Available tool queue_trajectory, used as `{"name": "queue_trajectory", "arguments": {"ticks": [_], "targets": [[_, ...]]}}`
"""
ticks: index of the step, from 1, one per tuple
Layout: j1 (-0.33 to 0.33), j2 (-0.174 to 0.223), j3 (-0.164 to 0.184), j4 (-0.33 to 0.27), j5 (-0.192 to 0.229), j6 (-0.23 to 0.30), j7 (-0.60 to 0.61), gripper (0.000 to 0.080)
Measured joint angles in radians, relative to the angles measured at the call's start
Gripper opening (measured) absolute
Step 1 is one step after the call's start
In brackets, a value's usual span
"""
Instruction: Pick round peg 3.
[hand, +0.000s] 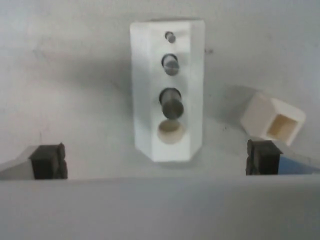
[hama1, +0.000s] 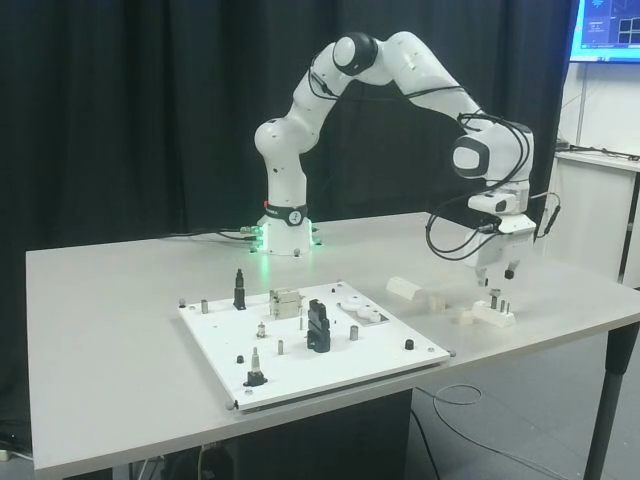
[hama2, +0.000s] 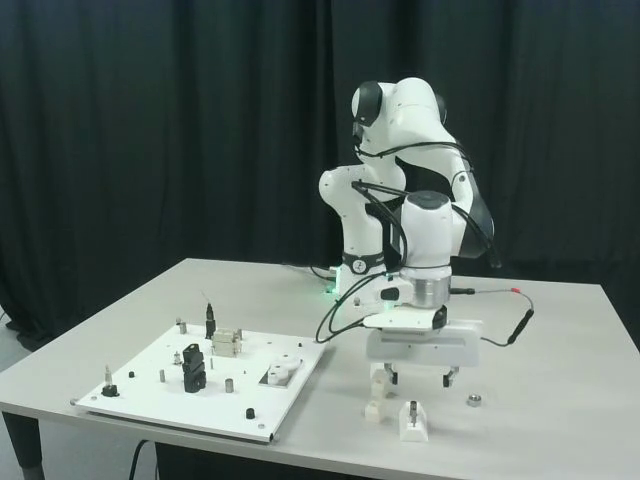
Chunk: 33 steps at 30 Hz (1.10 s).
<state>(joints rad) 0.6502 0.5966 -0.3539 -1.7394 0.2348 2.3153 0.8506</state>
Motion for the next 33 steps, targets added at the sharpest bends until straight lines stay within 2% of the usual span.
{"name": "queue_trajectory", "arguments": {"ticks": [10,17,22,33], "targets": [[-0.007,0.060,0.000,0.045,0.002,0.012,0.016,0.0800],[-0.016,0.089,0.000,0.066,0.018,0.009,0.017,0.0800],[-0.020,0.103,0.000,0.073,0.033,0.007,0.017,0.0800],[-0.031,0.115,0.013,0.077,0.035,0.002,0.017,0.0800]]}}
